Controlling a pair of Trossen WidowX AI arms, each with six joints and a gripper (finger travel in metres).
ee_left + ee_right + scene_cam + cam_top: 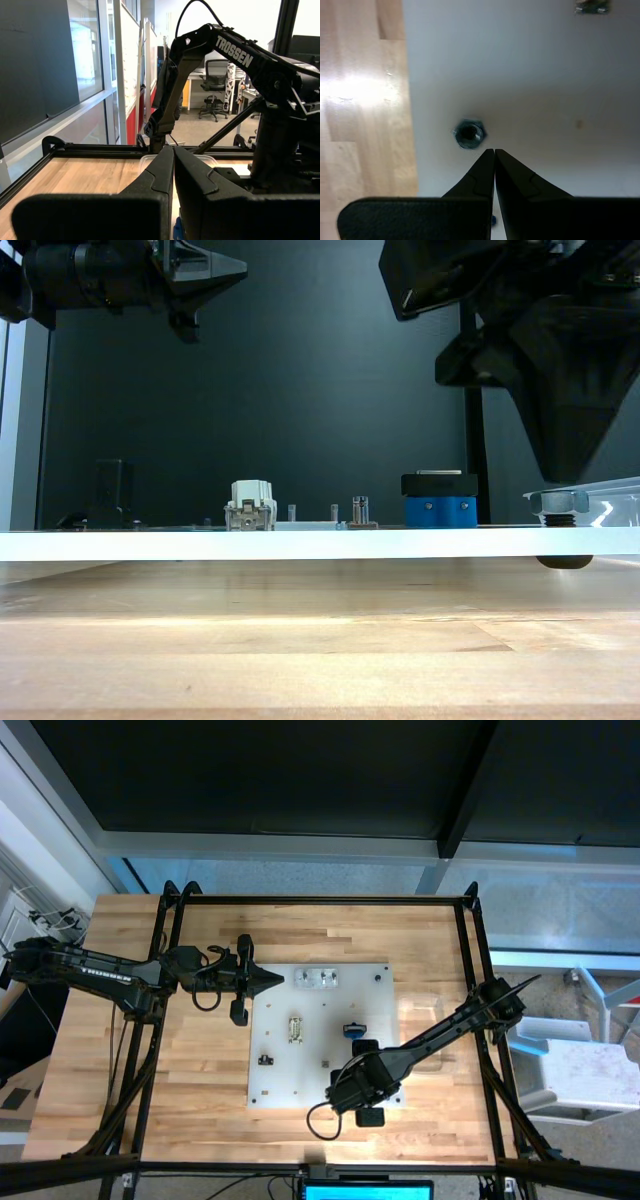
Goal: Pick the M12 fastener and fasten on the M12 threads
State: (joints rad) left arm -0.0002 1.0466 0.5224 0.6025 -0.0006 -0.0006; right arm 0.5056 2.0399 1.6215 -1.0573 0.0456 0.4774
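Currently, we find the right tool (494, 151) with its fingers pressed together and pinching nothing, poised just above the silver nut (469, 134). We see the nut seated on its stud (560, 521) at the near right edge of the white board (300, 1065), with ribs exposed beneath it. We find the left tool (173, 150) likewise pressed together, raised over the board's far left edge, above the counter (180, 1070).
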